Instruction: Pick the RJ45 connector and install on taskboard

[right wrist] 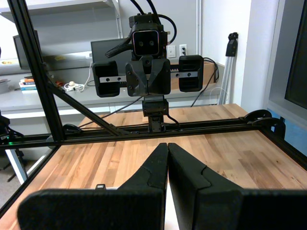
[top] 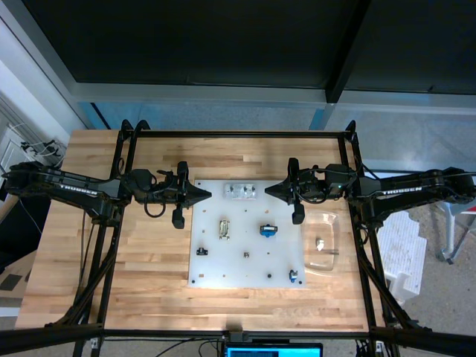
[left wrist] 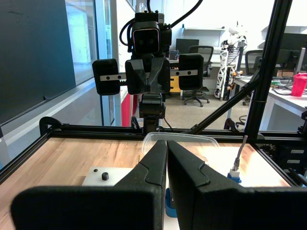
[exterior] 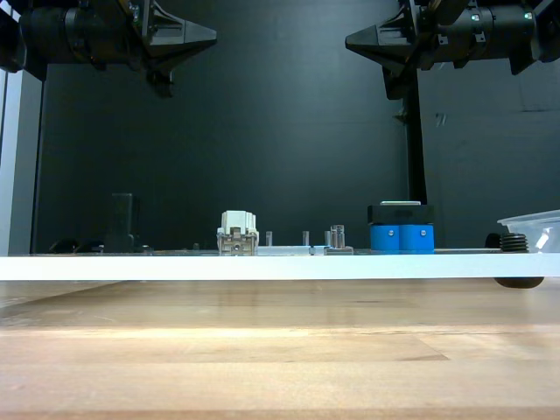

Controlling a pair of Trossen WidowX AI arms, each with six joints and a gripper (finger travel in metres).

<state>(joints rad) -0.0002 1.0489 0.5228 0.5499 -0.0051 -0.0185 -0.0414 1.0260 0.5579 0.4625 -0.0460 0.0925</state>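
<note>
The RJ45 connector (left wrist: pixel 234 171) stands upright in the small blue jack (left wrist: pixel 233 178) in the left wrist view, and its grey cable (left wrist: pixel 242 149) rises free from it. From above, the jack (top: pixel 295 277) sits at the white board's (top: pixel 223 268) near right corner with a grey piece on top. My left gripper (top: pixel 207 195) hovers over the board's far left edge, shut and empty (left wrist: pixel 166 160). My right gripper (top: pixel 268 191) hangs over the far right part of the board, also shut with nothing in it (right wrist: pixel 168 160). Both are far from the jack.
A clear tray (top: pixel 332 227) lies just right of the board and holds a white block (top: pixel 320 243). The board carries a beige socket (top: pixel 224 229), a blue and black part (top: pixel 268 230) and small posts. A black frame surrounds the wooden table.
</note>
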